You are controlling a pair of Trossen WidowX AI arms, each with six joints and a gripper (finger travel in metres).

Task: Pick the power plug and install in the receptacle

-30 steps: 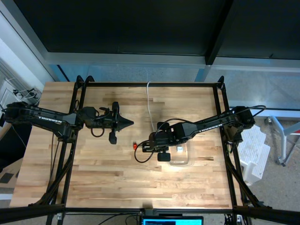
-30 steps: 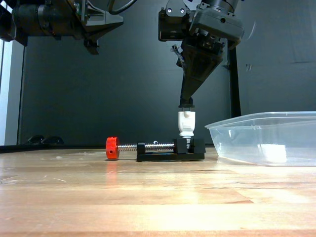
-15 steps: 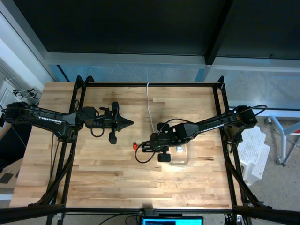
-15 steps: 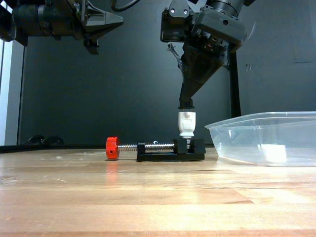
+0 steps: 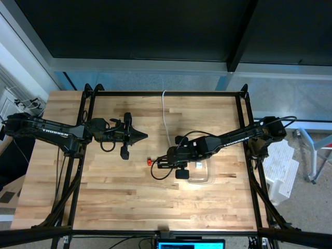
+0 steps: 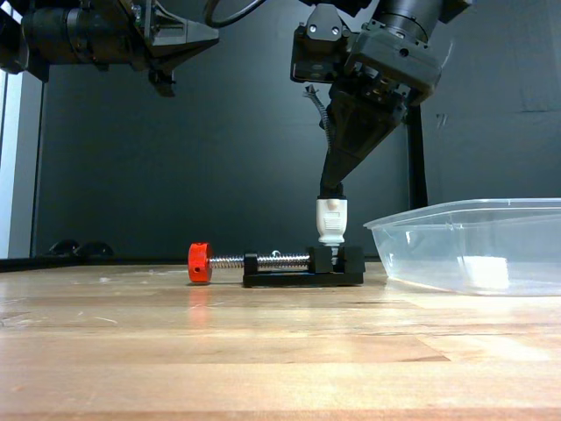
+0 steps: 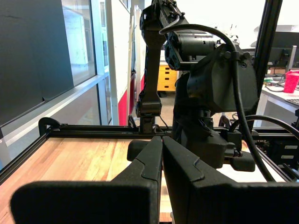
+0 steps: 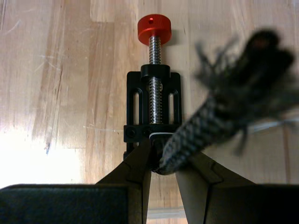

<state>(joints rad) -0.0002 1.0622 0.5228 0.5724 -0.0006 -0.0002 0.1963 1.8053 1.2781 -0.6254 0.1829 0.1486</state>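
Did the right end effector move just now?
Yes. The right end effector tilted toward the tray, tip staying at the power plug on the receptacle. Left end effector hangs left, shut.

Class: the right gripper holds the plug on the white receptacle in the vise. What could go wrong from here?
1. The right gripper leans off vertical above the power plug, so pushing down may jam it or tip the receptacle in the vise.
2. The clear tray sits close beside; a sideways retreat could bump it.
The left gripper, shut, hangs high at the left, out of the way.
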